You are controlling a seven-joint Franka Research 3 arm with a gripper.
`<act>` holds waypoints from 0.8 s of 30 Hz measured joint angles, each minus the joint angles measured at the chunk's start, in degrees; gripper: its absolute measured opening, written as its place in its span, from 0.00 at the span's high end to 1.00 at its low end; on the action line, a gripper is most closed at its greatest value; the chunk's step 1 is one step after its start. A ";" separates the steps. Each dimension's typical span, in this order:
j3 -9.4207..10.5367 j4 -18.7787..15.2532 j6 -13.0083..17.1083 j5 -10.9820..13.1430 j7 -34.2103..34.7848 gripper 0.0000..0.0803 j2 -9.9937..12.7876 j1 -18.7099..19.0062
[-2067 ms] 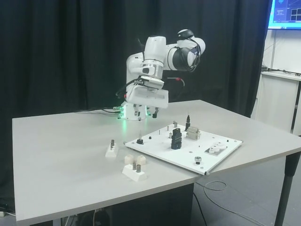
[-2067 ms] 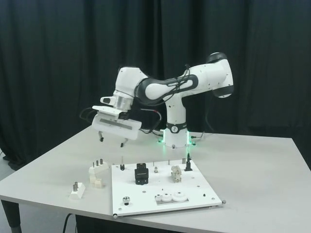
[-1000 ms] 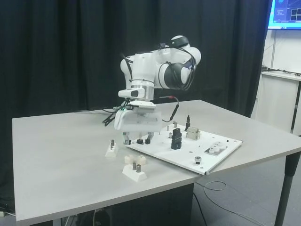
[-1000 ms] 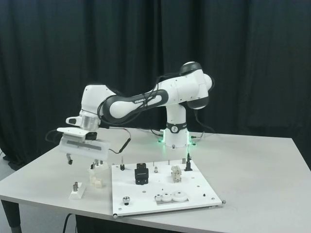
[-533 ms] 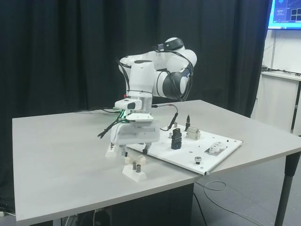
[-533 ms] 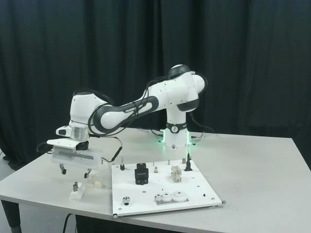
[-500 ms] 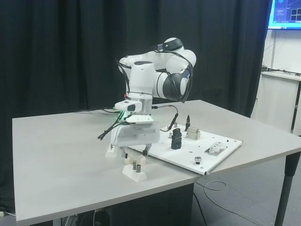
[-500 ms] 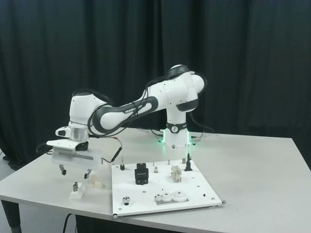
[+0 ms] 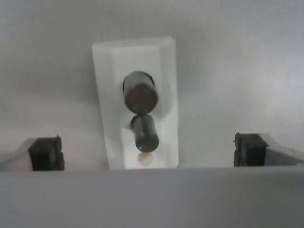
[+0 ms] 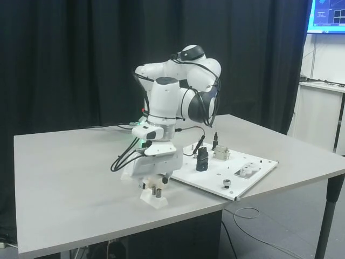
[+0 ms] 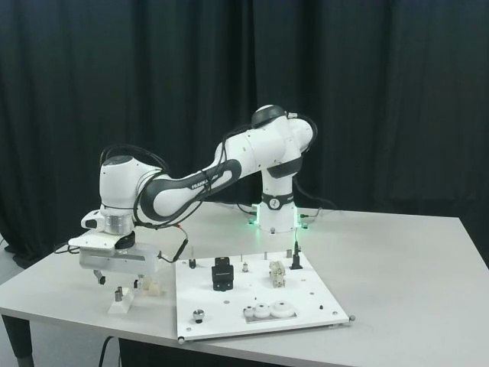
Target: Pick round peg 3.
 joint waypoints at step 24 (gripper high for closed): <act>2.84 1.40 -0.72 -1.29 0.31 0.00 -0.32 -2.54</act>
